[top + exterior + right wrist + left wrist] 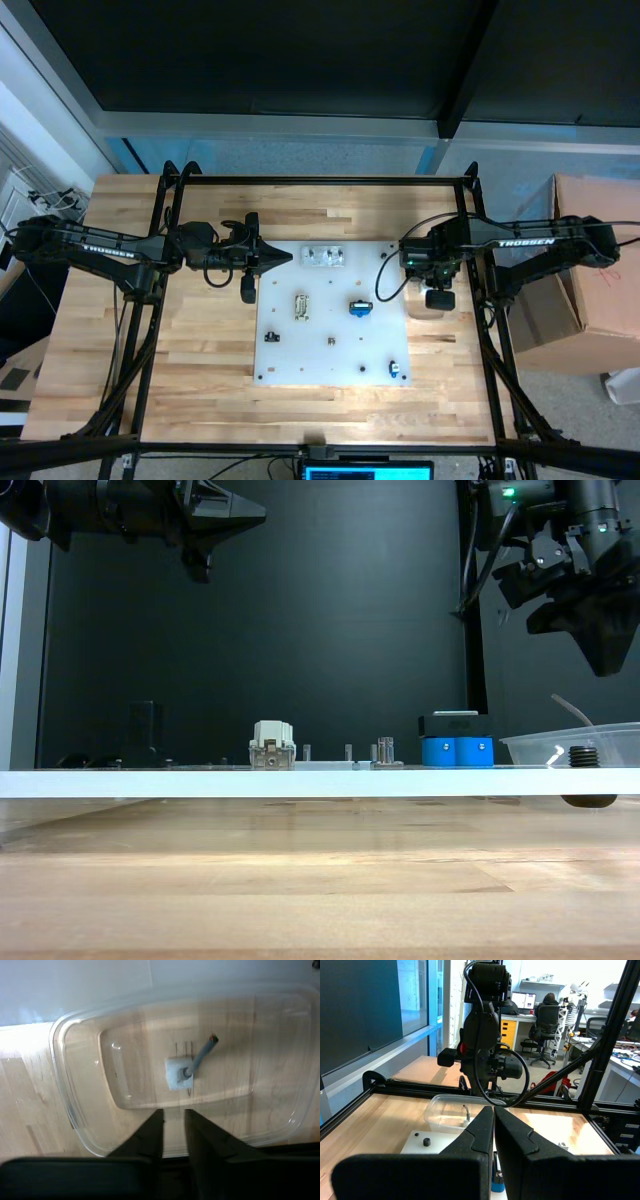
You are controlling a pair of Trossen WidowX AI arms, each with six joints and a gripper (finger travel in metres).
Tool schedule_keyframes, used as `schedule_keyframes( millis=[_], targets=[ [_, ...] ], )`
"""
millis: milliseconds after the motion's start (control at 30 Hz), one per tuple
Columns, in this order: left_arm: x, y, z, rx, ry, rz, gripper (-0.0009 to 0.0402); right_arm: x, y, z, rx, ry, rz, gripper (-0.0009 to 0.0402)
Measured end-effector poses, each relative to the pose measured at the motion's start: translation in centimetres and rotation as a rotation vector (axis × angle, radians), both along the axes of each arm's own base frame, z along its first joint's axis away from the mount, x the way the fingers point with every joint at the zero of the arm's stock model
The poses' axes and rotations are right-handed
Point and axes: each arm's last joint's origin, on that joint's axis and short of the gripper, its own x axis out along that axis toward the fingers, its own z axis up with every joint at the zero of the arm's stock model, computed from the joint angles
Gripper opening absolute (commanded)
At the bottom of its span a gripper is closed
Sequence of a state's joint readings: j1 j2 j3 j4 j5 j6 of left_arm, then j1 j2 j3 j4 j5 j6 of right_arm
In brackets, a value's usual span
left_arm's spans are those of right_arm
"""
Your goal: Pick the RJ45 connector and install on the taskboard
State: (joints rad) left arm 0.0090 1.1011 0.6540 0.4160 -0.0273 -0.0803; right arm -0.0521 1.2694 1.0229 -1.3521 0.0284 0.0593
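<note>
Connector (178,1074) lies free in tray (62,1085), straight below right gripper (173,1120), whose fingers are slightly parted. Cable stub slants away. Left gripper (493,1116), pressed together, is farther, over the board (300,360) edge.

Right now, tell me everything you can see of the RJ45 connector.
The connector is a small pale, translucent-looking block with a short grey cable stub slanting up from it. It lies free on the floor of the clear tray beside the board, touched by nothing else. The right gripper hovers above it, slightly open; the left gripper hangs shut over the board's far left edge.
</note>
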Motion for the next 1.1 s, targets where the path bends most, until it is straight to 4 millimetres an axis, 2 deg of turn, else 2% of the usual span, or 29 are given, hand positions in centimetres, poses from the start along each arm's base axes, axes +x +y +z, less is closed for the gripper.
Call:
schedule_keyframes(
  millis=[167,300,767,1100],
  targets=[
    [0.0,0.0,0.0,0.0,0.0,0.0,0.0001,0.7,-0.8,-0.5,-0.009,0.001,-0.022,0.0186],
    [0.0,0.0,0.0,0.0,0.0,0.0,0.0001,1.3,-1.4,-1.2,-0.012,0.034,-0.05,0.0217],
    [0.0,0.0,0.0,0.0,-0.001,0.0,0.0001,3.3,-1.5,-4.3,-0.02,0.161,-0.032,0.02],
    [0.0,0.0,0.0,0.0,0.0,0.0,0.0001,3.0,-1.3,-5.7,-0.016,0.179,0.009,0.0198]
  ],
)
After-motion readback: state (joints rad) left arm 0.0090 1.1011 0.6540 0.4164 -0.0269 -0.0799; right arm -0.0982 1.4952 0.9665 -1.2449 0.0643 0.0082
